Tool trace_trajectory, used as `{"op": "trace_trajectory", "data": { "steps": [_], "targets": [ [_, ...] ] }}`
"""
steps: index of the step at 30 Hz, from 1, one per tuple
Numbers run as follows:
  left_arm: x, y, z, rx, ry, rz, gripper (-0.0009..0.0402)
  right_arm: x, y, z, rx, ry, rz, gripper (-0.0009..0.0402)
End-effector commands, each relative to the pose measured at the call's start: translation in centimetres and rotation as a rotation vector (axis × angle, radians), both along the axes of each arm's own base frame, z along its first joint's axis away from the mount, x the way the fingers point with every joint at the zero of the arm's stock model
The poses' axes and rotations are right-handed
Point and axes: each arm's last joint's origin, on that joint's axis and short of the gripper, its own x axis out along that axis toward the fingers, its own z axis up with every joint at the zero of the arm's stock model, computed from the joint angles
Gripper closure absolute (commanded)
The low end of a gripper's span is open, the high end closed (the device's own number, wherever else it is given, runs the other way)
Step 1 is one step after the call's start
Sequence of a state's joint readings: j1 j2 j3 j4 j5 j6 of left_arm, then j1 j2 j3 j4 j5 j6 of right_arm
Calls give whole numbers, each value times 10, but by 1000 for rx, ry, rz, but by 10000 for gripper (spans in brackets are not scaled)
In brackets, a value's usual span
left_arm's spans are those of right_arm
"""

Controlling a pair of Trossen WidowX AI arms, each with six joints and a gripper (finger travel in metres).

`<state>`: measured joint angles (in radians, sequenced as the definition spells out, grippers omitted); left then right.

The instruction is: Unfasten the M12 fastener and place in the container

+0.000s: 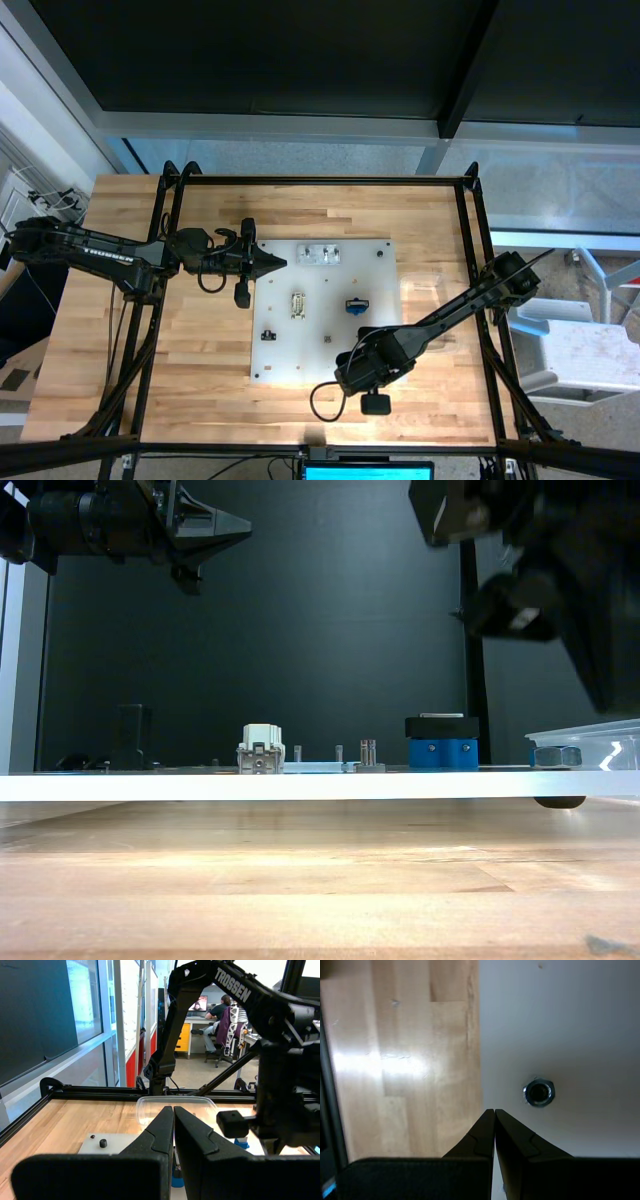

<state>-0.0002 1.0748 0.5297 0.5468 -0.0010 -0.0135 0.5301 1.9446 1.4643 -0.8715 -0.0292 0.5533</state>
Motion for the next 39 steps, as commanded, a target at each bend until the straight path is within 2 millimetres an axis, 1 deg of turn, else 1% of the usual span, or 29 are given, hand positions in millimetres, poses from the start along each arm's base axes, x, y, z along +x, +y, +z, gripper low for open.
{"op": "trace_trajectory", "data": {
  "steps": [1, 15, 37, 39],
  "targets": [
    [0, 0, 0, 0, 0, 0, 393, -1, -1, -7, 2, 0, -12, 394],
    [0, 0, 0, 0, 0, 0, 393, 2, -9, -12, -7, -5, -33, 393],
    [0, 0, 0, 0, 0, 0, 393, 1, -12, -13, -43, 0, -31, 393],
    [0, 0, 0, 0, 0, 0, 393, -1, -14, -13, -106, -8, -28, 394]
  ]
}}
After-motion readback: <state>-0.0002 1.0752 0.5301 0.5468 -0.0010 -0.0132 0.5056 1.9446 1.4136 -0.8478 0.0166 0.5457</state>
